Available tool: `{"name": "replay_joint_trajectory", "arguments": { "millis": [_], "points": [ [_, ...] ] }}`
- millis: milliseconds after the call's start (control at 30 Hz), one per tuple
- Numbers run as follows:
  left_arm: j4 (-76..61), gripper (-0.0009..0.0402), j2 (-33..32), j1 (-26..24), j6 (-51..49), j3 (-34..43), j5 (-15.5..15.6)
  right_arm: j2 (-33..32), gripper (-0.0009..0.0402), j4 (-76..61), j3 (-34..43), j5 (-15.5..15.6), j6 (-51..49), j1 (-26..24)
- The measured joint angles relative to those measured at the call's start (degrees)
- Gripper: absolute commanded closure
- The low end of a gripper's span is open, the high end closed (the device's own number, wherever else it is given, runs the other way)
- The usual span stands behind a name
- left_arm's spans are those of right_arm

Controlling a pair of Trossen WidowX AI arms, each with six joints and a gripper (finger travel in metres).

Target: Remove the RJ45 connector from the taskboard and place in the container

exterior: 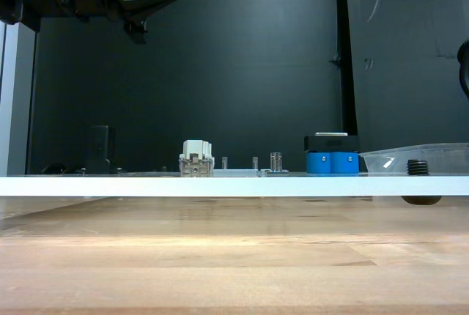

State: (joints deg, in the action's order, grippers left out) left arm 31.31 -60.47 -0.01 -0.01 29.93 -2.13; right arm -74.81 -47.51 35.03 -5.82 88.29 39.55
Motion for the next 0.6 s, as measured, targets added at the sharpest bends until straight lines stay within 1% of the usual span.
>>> {"name": "replay_joint_trajectory", "arguments": {
  "millis": [167, 267, 367, 600],
  "points": [
    [0.0, 0.0393, 0.0, 0.0, 0.0, 0.0, 0.0, 0.0, 0.019, 4.4, -2.4, -0.2, -0.1, -0.2],
    [0.0, 0.0393, 0.0, 0.0, 0.0, 0.0, 0.0, 0.1, 0.0204, 4.7, -2.8, -0.5, -0.1, -0.2],
    [0.0, 0.0393, 0.0, 0.0, 0.0, 0.0, 0.0, 0.2, 0.0231, 4.7, -3.3, -0.5, -0.1, -0.3],
    [0.0, 0.0393, 0.0, 0.0, 0.0, 0.0, 0.0, 0.2, 0.0317, 4.0, -3.6, -0.5, -0.3, -0.3]
  ]
}}
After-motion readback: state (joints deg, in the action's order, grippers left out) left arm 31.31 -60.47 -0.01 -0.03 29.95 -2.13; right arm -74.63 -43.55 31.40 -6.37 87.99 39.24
